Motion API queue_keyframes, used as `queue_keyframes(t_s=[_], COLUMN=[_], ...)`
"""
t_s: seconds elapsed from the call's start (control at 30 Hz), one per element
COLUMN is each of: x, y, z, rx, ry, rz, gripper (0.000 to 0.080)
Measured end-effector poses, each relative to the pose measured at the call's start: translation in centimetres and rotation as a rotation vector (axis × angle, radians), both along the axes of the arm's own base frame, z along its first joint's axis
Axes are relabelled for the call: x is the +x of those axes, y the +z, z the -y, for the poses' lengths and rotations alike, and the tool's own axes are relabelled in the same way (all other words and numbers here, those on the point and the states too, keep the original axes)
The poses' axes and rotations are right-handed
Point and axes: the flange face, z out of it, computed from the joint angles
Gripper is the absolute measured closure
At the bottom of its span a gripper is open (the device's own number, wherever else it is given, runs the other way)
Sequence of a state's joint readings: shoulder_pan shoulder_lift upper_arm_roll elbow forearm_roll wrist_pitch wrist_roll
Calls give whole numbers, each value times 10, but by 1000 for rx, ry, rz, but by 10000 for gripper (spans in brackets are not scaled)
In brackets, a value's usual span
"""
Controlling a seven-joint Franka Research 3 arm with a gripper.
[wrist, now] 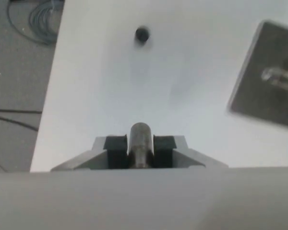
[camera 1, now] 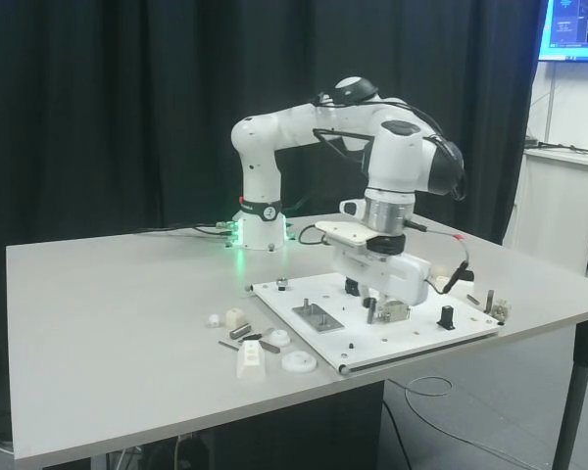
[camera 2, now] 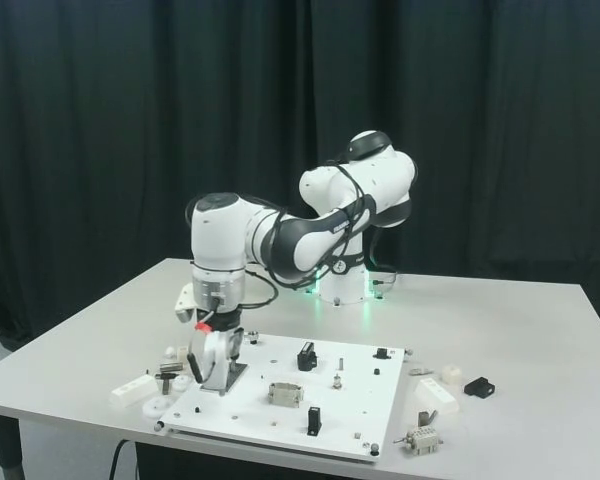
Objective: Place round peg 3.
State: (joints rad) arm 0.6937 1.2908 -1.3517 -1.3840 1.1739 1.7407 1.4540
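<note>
Looking down past the wrist, I see the gripper point(wrist: 140, 152) pinching the round peg point(wrist: 140, 143) between its black pads point(wrist: 115, 146), the peg's rounded end pointing out over the white board point(wrist: 110, 86). I'd say it is carried this way so it can go endwise into a socket; the small dark hole point(wrist: 141, 34) ahead of the peg on the board looks like the likely target, though I can't confirm that. The peg hangs above the board and touches nothing else.

Beside the hole, off toward the board's middle, sits a grey plate point(wrist: 271, 76) with a shiny pin lying on it; it is apart from the straight line between peg and hole, so I judge the path open.

From the first room view, the gripper point(camera 1: 377, 311) hovers low over the board point(camera 1: 372, 328), which rests on the grey surface point(camera 1: 108, 304). A black upright block point(camera 1: 446, 315) and small fittings stand further along the board. Loose white gears and pieces point(camera 1: 265, 352) lie on the surface just off the board's edge, well out of the way.
</note>
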Motion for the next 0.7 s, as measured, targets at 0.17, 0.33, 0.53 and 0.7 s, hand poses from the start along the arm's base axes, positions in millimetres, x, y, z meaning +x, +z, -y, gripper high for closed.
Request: queue_keyframes(t_s=[0.17, 0.33, 0.53, 0.7], x=[-6, -16, -30, -44], y=[3, 4, 6, 6], z=[18, 41, 70, 95], rx=[-21, -38, -61, -77], ry=[21, 43, 150, 194], rz=[-14, -25, -34, -37], gripper=[693, 693, 693, 693])
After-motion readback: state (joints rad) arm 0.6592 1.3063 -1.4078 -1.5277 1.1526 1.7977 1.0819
